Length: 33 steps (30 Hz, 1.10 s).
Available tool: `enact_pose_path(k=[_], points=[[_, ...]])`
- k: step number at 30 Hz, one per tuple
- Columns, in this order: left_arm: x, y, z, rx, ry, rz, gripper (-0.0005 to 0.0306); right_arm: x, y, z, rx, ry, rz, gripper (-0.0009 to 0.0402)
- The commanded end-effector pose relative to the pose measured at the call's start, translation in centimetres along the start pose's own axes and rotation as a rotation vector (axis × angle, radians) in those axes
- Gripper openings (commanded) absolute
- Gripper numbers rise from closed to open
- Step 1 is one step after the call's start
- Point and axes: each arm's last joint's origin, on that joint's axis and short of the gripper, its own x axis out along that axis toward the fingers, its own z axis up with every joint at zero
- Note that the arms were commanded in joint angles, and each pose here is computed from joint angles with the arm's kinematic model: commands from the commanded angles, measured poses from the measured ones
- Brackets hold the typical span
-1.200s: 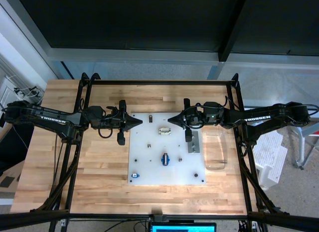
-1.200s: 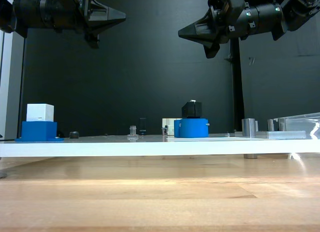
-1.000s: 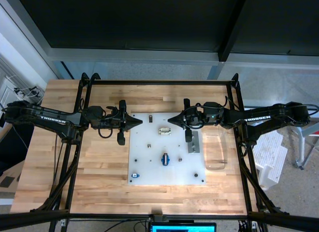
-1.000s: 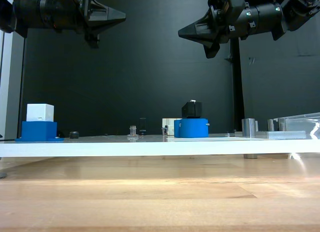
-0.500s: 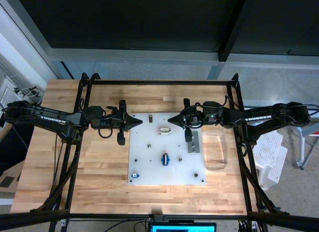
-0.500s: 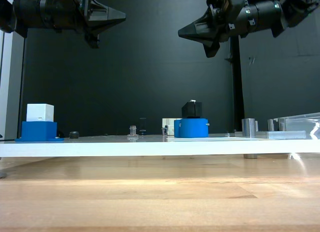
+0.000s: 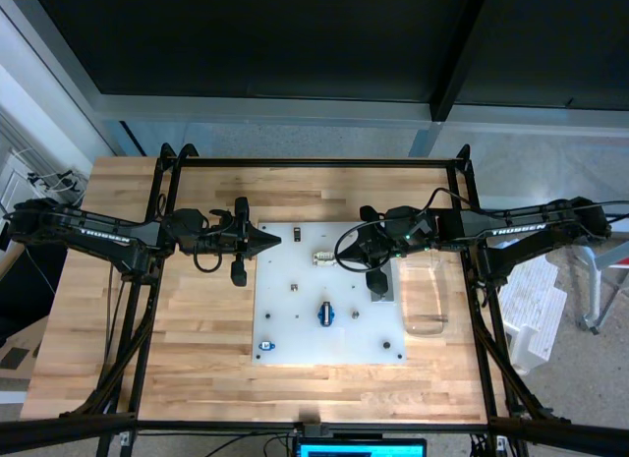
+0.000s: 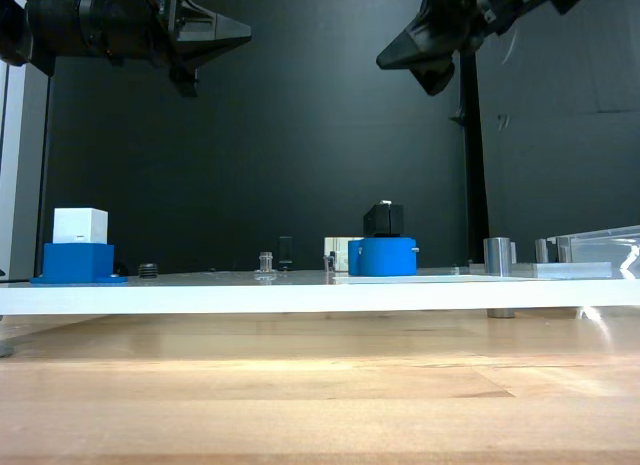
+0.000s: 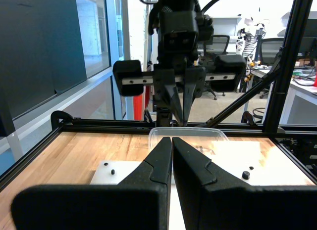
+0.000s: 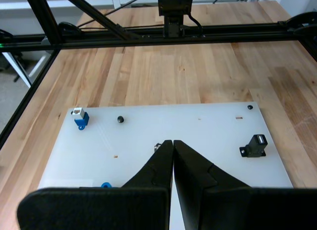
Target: Remove the 16mm cylinder and place in the container
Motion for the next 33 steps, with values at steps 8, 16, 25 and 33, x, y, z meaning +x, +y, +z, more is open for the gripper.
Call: enact_pose_path(k=[8, 16, 25, 33], points=[[0.0, 0.0, 0.0, 0.000, 0.000, 0.000, 0.0000, -1.2, 1.8, 0.4, 0.044, 0.140, 0.024, 0.0001], [0.0, 0.0, 0.0, 0.000, 0.000, 0.000, 0.0000, -0.5, 3.6, -0.1, 0.012, 0.351, -0.017, 0.0022], [0.0, 0.0, 0.0, 0.000, 0.000, 0.000, 0.0000, 2.1, 5.4, -0.2, -0.030, 0.572, -0.024, 0.0084], [0.0, 0.0, 0.0, 0.000, 0.000, 0.000, 0.0000, 4.6, 6.5, -0.2, -0.071, 0.767, -0.048, 0.0186]])
